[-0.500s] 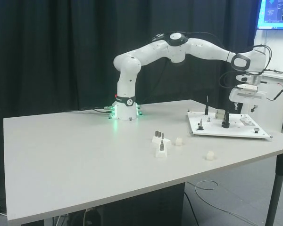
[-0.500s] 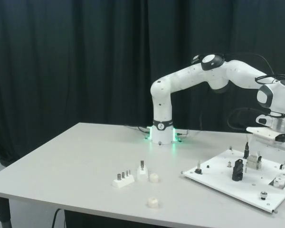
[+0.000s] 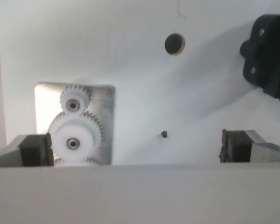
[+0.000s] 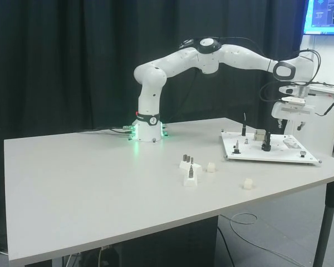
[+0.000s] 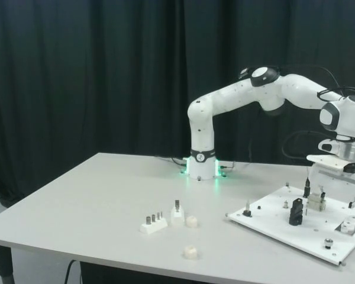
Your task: Pick round peg 1.
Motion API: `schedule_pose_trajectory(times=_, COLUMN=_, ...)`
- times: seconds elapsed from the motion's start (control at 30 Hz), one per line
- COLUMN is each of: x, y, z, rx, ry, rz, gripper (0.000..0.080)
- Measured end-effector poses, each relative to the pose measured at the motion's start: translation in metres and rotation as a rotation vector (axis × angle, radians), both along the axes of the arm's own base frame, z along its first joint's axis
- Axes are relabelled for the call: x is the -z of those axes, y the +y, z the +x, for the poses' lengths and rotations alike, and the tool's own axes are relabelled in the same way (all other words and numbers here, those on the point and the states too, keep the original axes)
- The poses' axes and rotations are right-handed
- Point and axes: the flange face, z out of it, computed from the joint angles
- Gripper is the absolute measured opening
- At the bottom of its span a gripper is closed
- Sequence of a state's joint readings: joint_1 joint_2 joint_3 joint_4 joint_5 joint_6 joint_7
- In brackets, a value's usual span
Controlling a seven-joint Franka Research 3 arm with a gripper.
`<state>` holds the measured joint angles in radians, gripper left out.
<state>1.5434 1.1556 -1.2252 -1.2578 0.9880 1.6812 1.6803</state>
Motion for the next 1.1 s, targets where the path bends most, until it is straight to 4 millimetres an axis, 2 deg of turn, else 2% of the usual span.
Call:
schedule_pose_trajectory(times=0.77, x=-0.035, y=0.001, z=0.004, rx=-0.022, ry=-0.059, rz=0.022, gripper=0.0800)
schedule_pose_trajectory(times=1.1, x=-0.041, y=0.003, z=0.002, rx=-0.030, ry=-0.072, rz=0.023, gripper=0.0800)
